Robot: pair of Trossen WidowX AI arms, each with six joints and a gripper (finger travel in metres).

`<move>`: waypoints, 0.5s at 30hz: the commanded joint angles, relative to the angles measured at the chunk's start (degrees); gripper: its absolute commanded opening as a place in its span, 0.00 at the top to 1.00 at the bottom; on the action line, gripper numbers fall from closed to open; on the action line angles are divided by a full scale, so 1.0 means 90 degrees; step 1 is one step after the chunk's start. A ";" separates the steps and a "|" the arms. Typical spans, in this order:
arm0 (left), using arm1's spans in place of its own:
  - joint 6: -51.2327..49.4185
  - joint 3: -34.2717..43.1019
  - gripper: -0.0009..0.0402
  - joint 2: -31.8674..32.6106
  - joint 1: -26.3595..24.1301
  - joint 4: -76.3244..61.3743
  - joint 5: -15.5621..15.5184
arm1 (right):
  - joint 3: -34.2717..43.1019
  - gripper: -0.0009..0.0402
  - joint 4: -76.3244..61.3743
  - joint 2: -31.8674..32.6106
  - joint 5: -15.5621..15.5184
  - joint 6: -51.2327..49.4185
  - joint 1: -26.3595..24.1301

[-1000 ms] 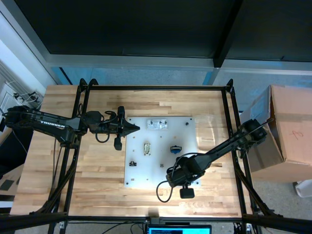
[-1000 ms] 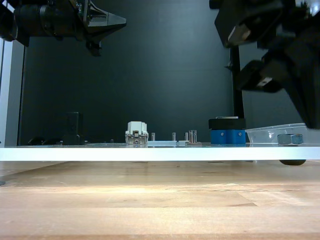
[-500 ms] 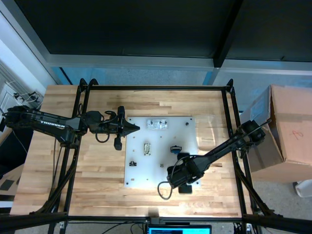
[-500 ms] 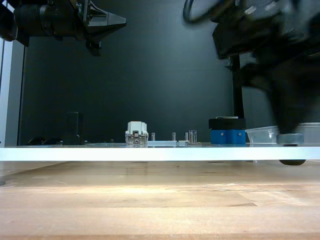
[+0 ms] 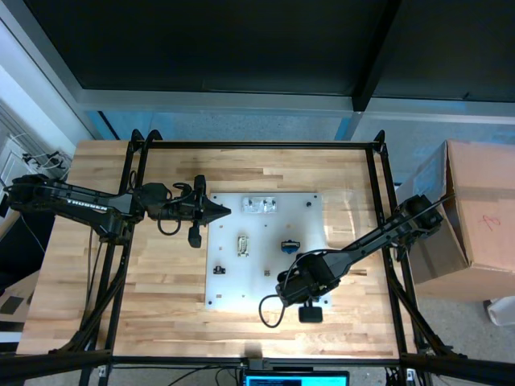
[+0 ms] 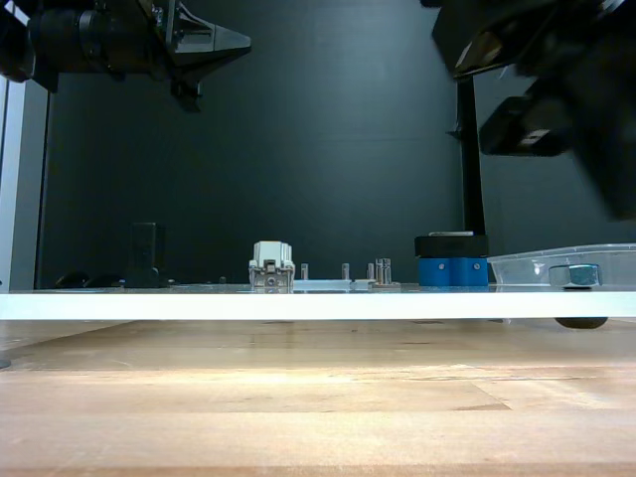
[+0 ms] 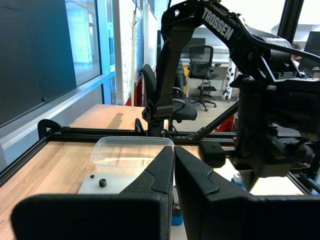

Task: Unfasten the M12 nut and place it in the container

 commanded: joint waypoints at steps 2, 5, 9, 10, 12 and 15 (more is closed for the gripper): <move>0.0002 0.0000 0.98 0.0002 0.0000 0.0000 0.0002 | -0.0044 0.98 0.0323 0.0095 -0.0049 0.0017 0.0007; 0.0002 0.0000 0.98 0.0002 0.0000 0.0007 0.0002 | -0.0117 0.98 0.0605 0.0214 -0.0027 0.0097 0.0012; 0.0002 0.0000 0.98 0.0002 0.0000 0.0002 0.0002 | -0.0124 0.98 0.0709 0.0396 0.0000 0.0104 0.0010; 0.0002 0.0000 0.98 0.0002 0.0002 0.0002 0.0002 | -0.0124 0.98 0.0733 0.0440 0.0000 0.0104 0.0007; 0.0002 0.0000 0.98 0.0002 0.0000 0.0002 0.0002 | -0.0134 0.98 0.0801 0.0440 0.0019 0.0104 0.0010; 0.0002 0.0000 0.98 0.0002 0.0000 0.0002 0.0002 | -0.0136 0.98 0.0804 0.0440 0.0165 0.0104 0.0007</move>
